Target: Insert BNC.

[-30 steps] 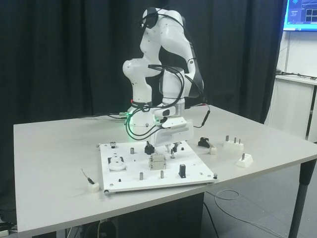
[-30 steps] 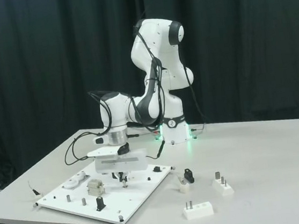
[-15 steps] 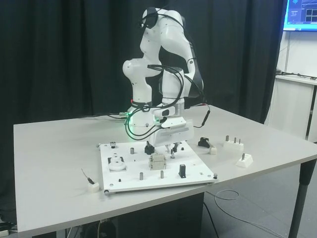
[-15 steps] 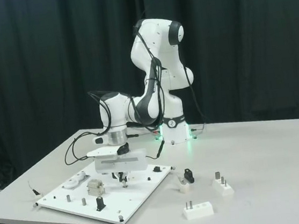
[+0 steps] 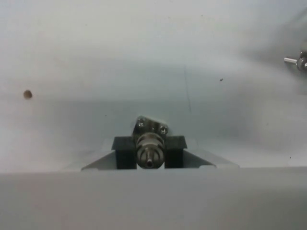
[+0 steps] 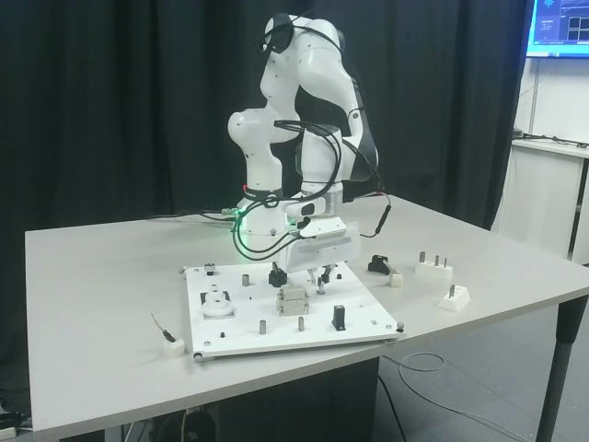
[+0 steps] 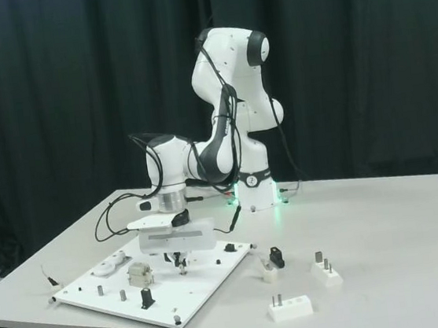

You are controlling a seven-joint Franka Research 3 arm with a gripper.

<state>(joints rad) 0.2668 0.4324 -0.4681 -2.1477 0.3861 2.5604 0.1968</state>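
End effector clenched on BNC connector, held betw. fingertips, just above white board near its back edge.

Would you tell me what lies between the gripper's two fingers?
In the wrist view, a metal BNC connector sits between the gripper fingers, above the white board.

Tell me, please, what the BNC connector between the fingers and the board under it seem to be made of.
The BNC connector looks like bare metal: grey, with a dull shine, a ribbed barrel and small screws on its flange. The board looks like white plastic or painted sheet, smooth and matte; the pictures leave it open which.
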